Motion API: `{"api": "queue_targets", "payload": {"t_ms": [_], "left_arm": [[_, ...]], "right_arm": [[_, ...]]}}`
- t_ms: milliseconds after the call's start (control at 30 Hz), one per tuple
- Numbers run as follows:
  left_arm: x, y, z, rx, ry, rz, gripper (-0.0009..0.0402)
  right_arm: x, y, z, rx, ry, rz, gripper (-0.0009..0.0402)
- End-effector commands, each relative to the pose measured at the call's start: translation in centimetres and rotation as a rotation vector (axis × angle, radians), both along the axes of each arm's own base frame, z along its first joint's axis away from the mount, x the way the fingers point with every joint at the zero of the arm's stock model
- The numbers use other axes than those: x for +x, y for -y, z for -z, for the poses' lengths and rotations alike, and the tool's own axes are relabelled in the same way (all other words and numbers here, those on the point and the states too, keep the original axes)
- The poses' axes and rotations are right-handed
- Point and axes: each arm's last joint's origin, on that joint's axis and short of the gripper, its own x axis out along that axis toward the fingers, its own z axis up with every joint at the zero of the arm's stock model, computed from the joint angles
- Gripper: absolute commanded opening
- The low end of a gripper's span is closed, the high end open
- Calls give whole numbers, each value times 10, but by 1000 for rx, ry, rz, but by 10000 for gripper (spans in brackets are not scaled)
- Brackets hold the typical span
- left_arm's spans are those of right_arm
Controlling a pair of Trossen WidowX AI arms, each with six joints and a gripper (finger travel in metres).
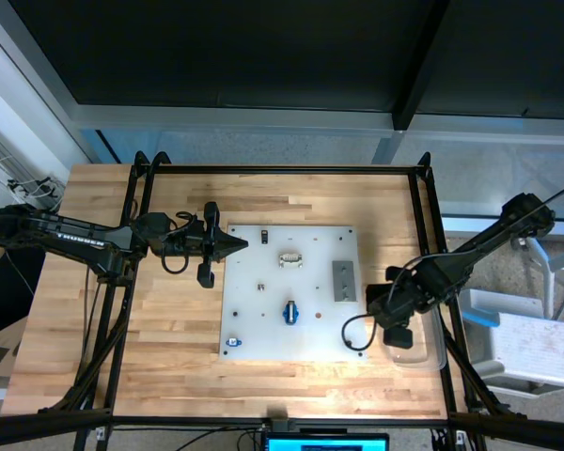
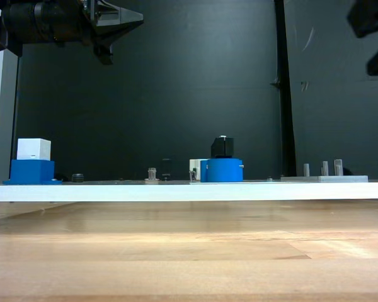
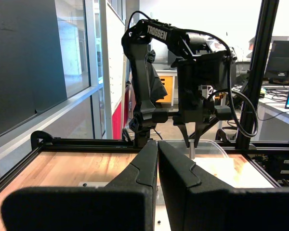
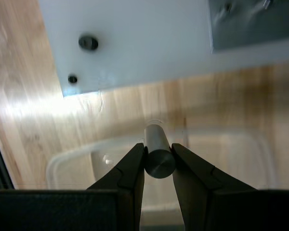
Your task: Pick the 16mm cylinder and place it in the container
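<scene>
The 16mm cylinder (image 4: 159, 161), a short silver-grey metal peg, is pinched between the fingers of my right gripper (image 4: 158, 147), which is shut on it. Right below it lies the container (image 4: 77, 166), a clear plastic tub on the wood just off the board's near right corner. From above, the right gripper (image 1: 399, 331) hangs over the container (image 1: 436, 359). In the left wrist view the cylinder (image 3: 191, 150) shows as a thin peg held over the container (image 3: 213, 145). My left gripper (image 1: 237, 242) hovers high at the board's left edge, shut and empty.
The white task board (image 1: 263, 329) carries a blue upright part (image 1: 290, 312), a flat grey block with pegs (image 1: 344, 279), a small blue base with a white cube (image 1: 232, 344) and a connector (image 1: 289, 258). Black frame rails (image 1: 423, 216) border the table.
</scene>
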Motion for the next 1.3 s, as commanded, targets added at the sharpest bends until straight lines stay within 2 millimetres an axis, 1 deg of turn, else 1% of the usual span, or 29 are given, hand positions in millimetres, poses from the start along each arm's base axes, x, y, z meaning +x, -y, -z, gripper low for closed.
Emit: {"api": "queue_targets", "payload": {"t_ms": [33,233,333,767,900,1133,1300], "left_arm": [[0,0,0,0,0,0,0],[0,0,0,0,0,0,0],[0,0,0,0,0,0,0],[0,0,0,0,0,0,0],[0,0,0,0,0,0,0],[0,0,0,0,0,0,0],[0,0,0,0,-1,0,0]], "right_arm": [[-10,0,3,17,-10,7,34],[-23,2,12,80,-81,12,34],[-26,1,17,77,-95,2,34],[-24,-6,49,218,-75,-18,34],[-25,-6,57,231,-79,0,34],[-26,-6,66,263,-87,7,34],[-26,-6,66,263,-86,8,34]]}}
